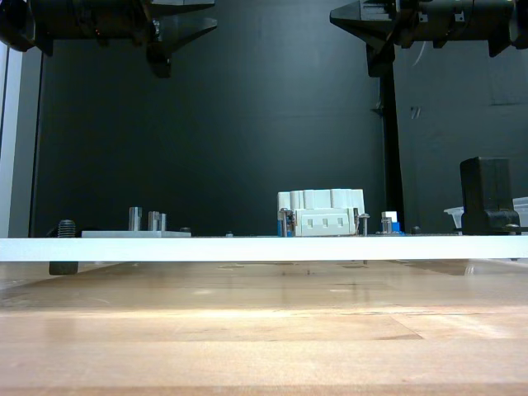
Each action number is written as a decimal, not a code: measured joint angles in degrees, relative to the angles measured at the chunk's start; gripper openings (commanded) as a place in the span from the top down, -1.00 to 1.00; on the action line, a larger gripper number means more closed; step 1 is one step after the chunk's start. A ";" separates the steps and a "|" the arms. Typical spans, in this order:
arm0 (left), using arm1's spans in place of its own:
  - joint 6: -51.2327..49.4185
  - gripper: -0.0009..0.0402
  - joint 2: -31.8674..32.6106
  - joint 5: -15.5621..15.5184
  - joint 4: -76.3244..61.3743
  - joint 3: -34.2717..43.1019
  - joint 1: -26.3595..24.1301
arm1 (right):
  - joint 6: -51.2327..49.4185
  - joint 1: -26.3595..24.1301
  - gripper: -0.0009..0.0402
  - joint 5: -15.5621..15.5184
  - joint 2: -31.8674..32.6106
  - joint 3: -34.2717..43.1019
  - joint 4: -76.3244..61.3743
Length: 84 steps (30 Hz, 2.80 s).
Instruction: Pick the 16mm bar and install on taskboard
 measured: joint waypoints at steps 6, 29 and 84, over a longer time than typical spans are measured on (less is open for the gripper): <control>0.00 0.24 0.00 0.00 0.00 0.00 0.00 | 0.00 0.00 0.96 0.00 0.00 0.00 0.00; 0.00 0.24 0.00 -0.02 0.00 0.00 0.02 | 0.02 0.00 0.96 0.00 0.00 0.00 -0.04; 3.02 0.95 0.00 0.13 -2.47 0.02 0.00 | 0.04 0.00 0.96 -0.02 0.02 0.00 -0.04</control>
